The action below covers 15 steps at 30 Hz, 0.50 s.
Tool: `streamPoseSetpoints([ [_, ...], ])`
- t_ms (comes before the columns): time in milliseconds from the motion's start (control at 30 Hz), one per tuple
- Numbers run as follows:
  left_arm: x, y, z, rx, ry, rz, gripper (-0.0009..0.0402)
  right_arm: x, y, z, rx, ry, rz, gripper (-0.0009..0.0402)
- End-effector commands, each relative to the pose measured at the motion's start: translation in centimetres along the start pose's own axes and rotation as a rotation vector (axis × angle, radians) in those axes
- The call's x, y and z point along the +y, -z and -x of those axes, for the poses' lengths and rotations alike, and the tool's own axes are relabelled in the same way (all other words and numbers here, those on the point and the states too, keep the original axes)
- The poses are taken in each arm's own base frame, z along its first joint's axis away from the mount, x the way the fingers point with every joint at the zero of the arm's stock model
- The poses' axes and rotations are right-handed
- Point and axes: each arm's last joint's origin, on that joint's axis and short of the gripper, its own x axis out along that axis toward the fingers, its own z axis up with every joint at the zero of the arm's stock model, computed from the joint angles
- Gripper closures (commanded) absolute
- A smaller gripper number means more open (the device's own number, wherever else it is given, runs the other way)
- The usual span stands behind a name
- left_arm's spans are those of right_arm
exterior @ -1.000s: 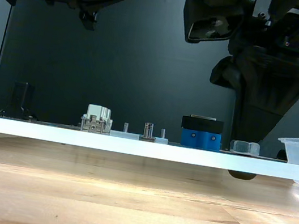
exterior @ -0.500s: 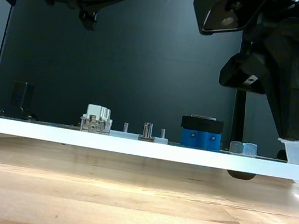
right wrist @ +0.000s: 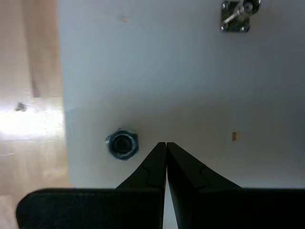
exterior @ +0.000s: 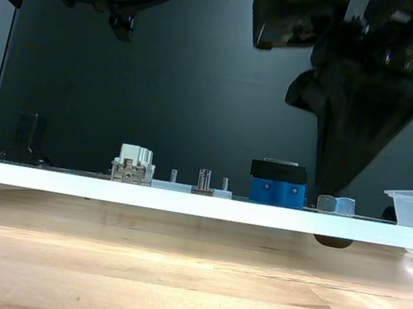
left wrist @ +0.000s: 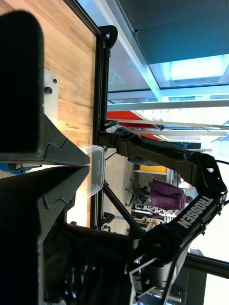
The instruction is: Pick the M12 fastener and fasten on the M12 threads
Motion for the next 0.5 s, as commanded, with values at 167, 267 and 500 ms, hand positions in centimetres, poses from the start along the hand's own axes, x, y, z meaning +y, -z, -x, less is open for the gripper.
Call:
streamPoseSetpoints([
  [167,0.0,0.0,0.0,0.0,0.0,0.0,0.0393,0.3,-0.1,-0.3,0.008,-0.048,-0.004,0.0393],
  [267,0.0,0.0,0.0,0.0,0.0,0.0,0.0393,0.5,0.0,0.0,0.066,-0.148,0.009,0.0393],
  [500,0.0,0.0,0.0,0.0,0.0,0.0,0.0393,0.4,0.5,0.7,0.12,-0.192,0.009,0.0393],
])
